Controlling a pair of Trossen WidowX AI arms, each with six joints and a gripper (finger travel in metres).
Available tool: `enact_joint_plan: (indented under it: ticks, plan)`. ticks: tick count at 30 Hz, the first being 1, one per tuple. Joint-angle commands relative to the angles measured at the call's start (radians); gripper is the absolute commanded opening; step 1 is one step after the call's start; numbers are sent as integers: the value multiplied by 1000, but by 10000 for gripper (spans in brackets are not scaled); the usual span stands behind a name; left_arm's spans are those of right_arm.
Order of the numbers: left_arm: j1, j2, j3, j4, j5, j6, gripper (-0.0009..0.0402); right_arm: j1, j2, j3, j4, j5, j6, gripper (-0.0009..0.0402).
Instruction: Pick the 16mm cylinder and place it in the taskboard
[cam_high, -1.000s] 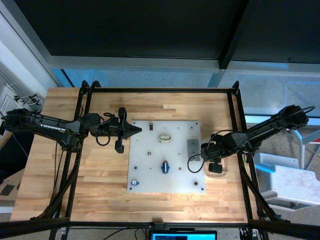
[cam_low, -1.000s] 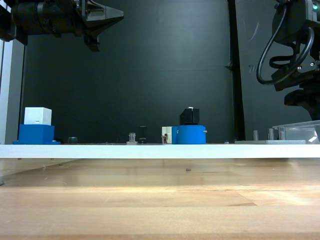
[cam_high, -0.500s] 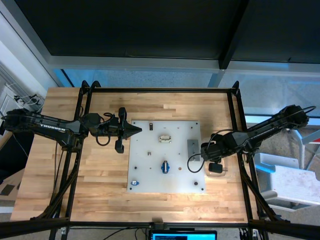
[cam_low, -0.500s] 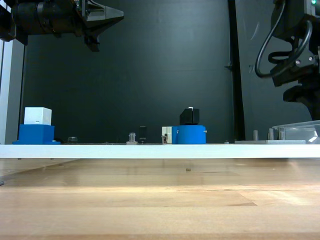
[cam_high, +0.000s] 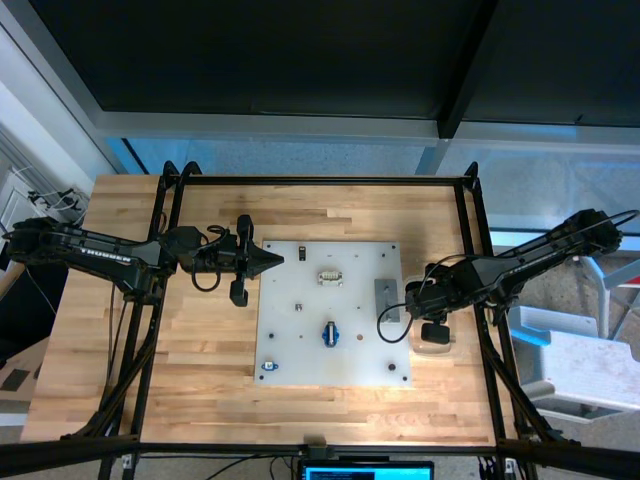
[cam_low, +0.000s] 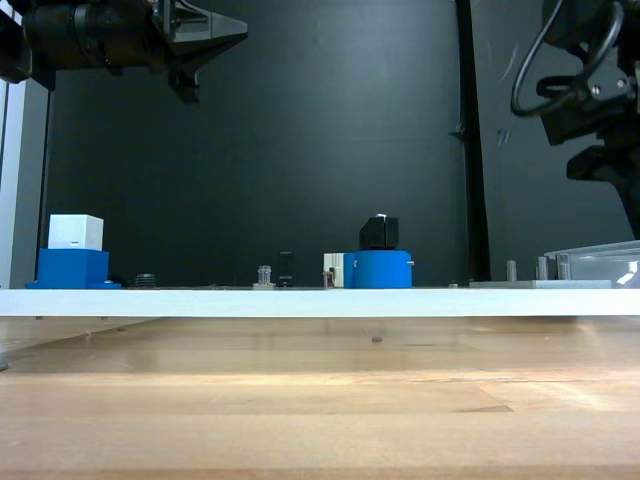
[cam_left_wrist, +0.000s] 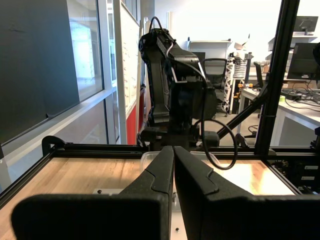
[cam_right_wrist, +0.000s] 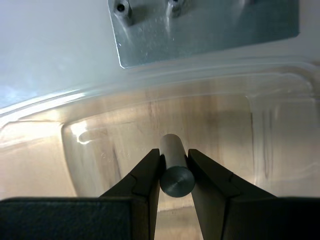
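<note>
Wooden worktop (cam_high: 200, 370): right gripper (cam_right_wrist: 174, 159) clamps 16mm cylinder (cam_right_wrist: 176, 176) over clear tray (cam_right_wrist: 280, 145); pick seemingly done. Next: carry left to taskboard (cam_high: 300, 340) hole. Left gripper (cam_left_wrist: 173, 150): fingers together, raised at taskboard's left edge.

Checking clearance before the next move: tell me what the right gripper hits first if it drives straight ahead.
Likely the tray floor: the right gripper, jaws shut on the cylinder, points down into the tray. Gap unclear. The left gripper hangs above the taskboard's left edge.

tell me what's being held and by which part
Right gripper, above the clear tray: holds the 16mm cylinder, jaws on its round sides near one end. Left gripper, over the left edge of the taskboard: shut, empty.
</note>
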Motion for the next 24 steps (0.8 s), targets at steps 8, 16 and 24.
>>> enact_joint_plan:
  ticks: [8,16,24]
  plan:
    - [0,0,0,0,0,0,0,0,-20,72,-79,0,0,32]
    - [0,0,0,0,0,0,0,0,-26,157,-174,0,0,32]
    - [0,0,0,0,0,0,0,0,-25,258,-254,0,0,32]
